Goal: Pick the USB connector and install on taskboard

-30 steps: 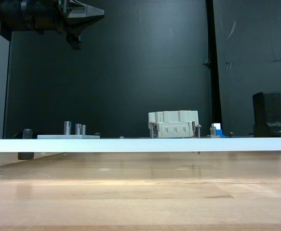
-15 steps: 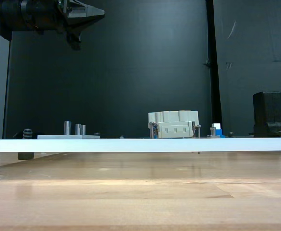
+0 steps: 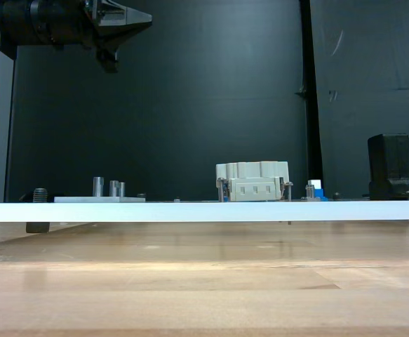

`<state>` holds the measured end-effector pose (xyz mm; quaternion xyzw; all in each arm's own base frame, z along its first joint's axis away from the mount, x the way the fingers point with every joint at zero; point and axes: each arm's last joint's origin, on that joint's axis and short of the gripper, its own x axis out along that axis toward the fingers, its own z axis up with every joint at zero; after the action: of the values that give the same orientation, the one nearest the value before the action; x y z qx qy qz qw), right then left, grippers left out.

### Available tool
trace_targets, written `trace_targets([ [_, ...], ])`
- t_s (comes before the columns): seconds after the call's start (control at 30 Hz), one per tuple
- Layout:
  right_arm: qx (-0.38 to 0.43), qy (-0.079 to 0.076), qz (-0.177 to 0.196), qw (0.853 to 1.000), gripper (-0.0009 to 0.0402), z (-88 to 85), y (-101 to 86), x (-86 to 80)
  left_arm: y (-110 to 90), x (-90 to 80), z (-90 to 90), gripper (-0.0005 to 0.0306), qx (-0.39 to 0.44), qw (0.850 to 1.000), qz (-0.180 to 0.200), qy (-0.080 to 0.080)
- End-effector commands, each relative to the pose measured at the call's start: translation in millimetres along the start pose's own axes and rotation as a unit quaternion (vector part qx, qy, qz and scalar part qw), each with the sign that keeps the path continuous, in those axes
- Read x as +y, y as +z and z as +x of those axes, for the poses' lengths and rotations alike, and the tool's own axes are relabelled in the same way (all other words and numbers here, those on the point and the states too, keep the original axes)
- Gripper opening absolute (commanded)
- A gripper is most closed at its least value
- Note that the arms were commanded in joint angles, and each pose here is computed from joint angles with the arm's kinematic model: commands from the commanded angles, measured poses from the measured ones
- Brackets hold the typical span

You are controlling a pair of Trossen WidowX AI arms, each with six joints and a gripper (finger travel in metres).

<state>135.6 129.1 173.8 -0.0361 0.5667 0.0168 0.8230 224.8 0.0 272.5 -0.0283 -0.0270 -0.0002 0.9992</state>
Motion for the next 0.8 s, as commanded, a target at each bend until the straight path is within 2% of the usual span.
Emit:
trace_targets([
  [0.03,0.000,0.000,-0.001,1.000,0.0125,-0.1,-0.1,0.1,0.1,0.1,0.1,0.0000,0.000,1.000,0.000,0.000],
  [0.47,-0.002,0.001,-0.002,1.000,0.0123,-1.5,-0.3,-0.5,0.0,0.0,0.1,0.0000,0.000,1.000,0.000,0.000],
  [0.8,-0.002,0.002,-0.009,1.000,0.0055,-1.8,-0.3,-0.6,0.0,0.0,0.1,0.0000,0.000,1.000,0.000,0.000],
])
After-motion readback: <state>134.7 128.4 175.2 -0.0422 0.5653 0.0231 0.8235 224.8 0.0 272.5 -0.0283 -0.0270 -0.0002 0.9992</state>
